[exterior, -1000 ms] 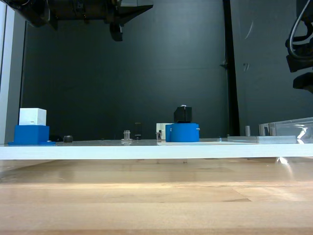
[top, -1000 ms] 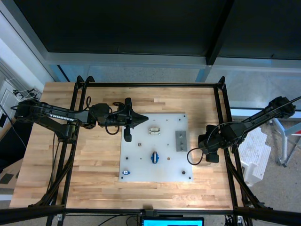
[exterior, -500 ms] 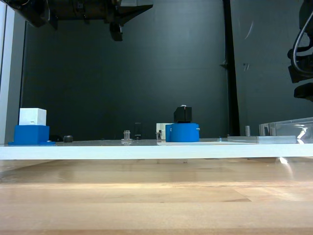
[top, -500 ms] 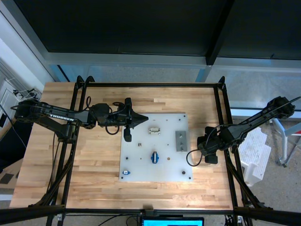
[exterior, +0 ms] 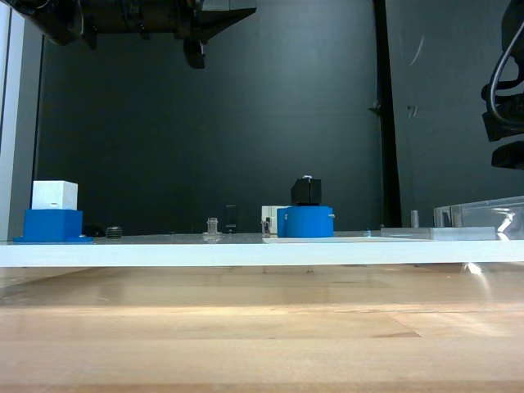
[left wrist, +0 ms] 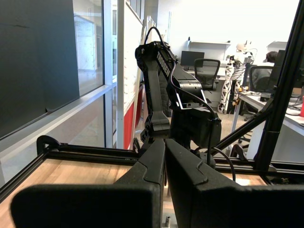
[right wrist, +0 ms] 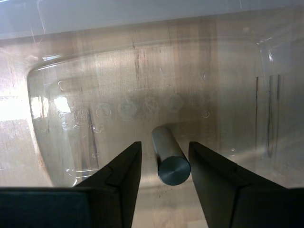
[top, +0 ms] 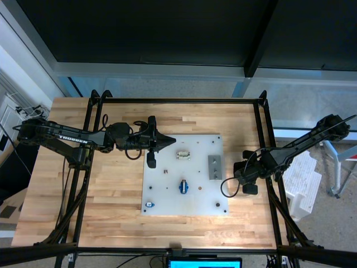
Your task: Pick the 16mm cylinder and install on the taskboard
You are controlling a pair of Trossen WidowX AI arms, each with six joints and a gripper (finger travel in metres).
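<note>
**A:** Our right pincer (right wrist: 165, 144) stands open, one finger on each side of the 16mm cylinder (right wrist: 169, 160), and we see it gripping nothing.

**B:** Agreed. There is a gap at one finger, and the other sits close beside the peg. The cylinder lies on its side in the clear tray (right wrist: 95, 95), flat end toward the camera.

**A:** From above, that pincer hangs just past the right edge of the taskboard (top: 167, 192).

**B:** And our left pincer (left wrist: 165, 142)?

**A:** Fingers pressed together, empty, raised over the board's far left edge.

**B:** On the board we count the grey block (top: 215, 166), blue fitting (top: 183, 186) and beige connector (top: 183, 154). The bench (top: 111, 190) carries it all.
</note>
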